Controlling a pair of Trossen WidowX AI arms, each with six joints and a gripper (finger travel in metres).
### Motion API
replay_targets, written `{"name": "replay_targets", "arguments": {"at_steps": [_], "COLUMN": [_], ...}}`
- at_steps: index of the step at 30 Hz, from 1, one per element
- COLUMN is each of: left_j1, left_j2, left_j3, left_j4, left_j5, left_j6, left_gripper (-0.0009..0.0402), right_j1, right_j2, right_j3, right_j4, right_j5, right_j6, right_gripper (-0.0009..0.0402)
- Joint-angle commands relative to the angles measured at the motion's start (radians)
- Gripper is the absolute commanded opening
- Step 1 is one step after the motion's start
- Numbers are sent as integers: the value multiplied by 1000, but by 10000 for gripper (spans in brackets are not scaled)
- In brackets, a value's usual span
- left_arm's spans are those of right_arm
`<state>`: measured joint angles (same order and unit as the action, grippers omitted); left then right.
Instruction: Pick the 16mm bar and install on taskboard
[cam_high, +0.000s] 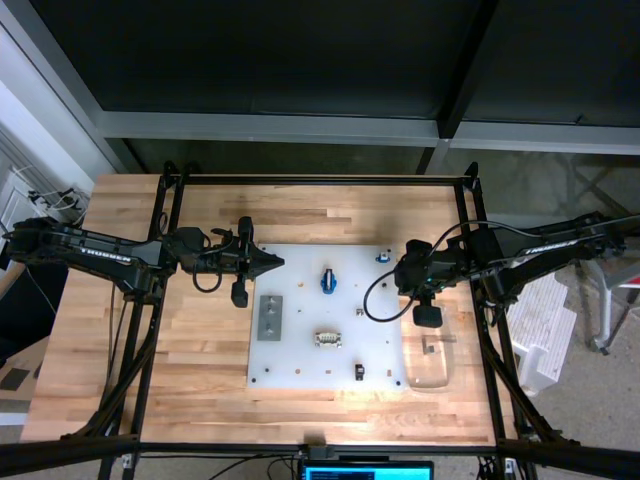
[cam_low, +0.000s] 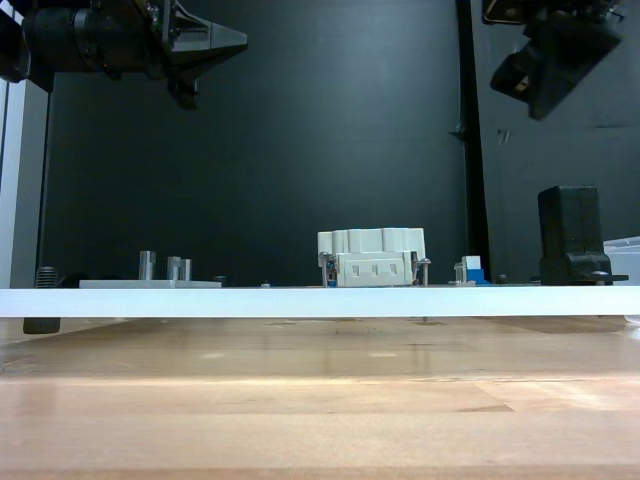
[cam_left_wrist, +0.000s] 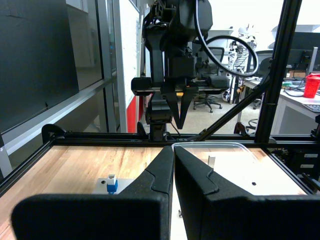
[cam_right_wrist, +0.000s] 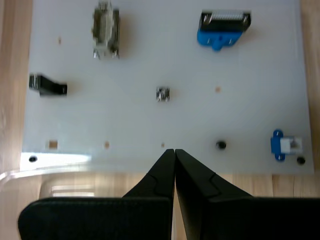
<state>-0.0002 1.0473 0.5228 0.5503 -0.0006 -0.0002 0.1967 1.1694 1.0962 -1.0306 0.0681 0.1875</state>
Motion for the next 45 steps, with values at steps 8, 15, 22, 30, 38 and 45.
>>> {"name": "replay_targets", "arguments": {"at_steps": [8,15,22,30,38,45], "left_j1": [0,0,0,0,0,0], "left_j2": [0,0,0,0,0,0], "left_j3": [0,0,0,0,0,0], "left_j4": [0,0,0,0,0,0], "left_j5": [0,0,0,0,0,0], "left_j6": [0,0,0,0,0,0], "left_gripper": [0,0,0,0,0,0], "right_j1": [86,170,249,352,431,480], "right_j2": [0,0,4,41,87,124], "right_j3": [-6,-7,-13,-38,-40,-41], "right_j4": [-127,-185,-204,-207,-206,-202], "right_j5": [-1,3,18,27,36,55], "right_j6": [4,69,161,282,393,454], "right_gripper": [0,0,0,0,0,6]}}
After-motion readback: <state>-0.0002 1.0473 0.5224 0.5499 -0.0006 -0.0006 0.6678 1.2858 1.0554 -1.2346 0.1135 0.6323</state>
